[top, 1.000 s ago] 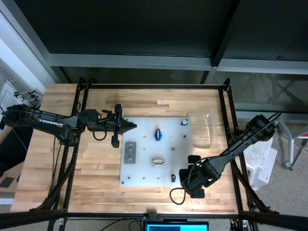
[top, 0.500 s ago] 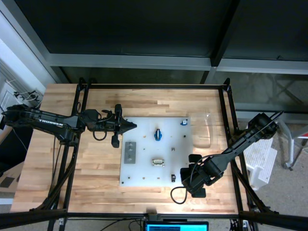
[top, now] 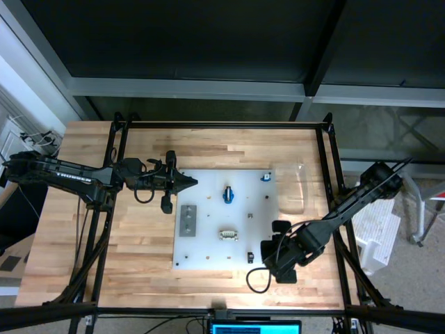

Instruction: Pick the 16mm bar and install on taskboard

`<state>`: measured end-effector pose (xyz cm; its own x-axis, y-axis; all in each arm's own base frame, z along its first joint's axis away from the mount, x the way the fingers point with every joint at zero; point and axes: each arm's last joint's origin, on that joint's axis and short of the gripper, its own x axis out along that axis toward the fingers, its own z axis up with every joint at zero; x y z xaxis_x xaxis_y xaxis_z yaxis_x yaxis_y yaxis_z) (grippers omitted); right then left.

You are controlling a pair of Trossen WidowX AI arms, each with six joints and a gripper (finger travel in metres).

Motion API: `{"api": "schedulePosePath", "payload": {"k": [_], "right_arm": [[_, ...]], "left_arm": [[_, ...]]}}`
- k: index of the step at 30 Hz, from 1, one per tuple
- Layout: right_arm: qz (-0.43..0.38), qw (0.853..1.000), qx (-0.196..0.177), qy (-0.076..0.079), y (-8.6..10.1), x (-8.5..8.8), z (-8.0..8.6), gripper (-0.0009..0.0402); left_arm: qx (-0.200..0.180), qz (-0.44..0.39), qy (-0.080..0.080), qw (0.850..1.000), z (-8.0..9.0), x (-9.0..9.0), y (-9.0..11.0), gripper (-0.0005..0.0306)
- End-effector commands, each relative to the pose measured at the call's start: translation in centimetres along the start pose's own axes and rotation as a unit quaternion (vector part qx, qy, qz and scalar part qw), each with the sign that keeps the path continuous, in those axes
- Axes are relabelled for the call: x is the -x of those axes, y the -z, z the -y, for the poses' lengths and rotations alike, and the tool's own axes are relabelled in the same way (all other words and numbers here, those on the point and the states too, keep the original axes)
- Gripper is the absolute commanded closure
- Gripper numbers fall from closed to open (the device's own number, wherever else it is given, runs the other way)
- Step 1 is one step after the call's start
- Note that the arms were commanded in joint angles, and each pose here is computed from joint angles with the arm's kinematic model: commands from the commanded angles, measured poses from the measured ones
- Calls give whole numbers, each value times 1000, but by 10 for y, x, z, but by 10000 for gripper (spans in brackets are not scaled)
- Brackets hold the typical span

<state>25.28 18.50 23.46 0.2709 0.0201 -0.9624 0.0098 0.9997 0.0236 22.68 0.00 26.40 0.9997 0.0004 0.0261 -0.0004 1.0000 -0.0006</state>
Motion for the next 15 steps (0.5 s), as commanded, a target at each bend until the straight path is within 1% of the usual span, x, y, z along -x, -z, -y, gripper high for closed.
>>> {"api": "schedulePosePath", "payload": {"k": [1,2,3,6,8,12,14,15], "right_arm": [[26,1000,-12,2,-1,11,14,257],[36,999,-17,0,-1,14,19,264],[49,999,-22,1,-1,17,25,270],[84,996,-30,-7,1,24,41,291],[111,993,-39,-7,3,29,53,306],[161,986,-36,0,5,38,73,338],[183,982,-37,10,5,42,84,355],[191,981,-35,12,5,44,88,363]], "left_arm": [[0,0,0,1000,0,0,0,300],[0,0,0,1000,0,0,0,300],[0,0,0,1000,0,0,0,300],[0,0,0,1000,0,0,0,300],[0,0,0,1000,0,0,0,300],[0,0,0,1000,0,0,0,300],[0,0,0,1000,0,0,0,300],[0,0,0,1000,0,0,0,300]]}}
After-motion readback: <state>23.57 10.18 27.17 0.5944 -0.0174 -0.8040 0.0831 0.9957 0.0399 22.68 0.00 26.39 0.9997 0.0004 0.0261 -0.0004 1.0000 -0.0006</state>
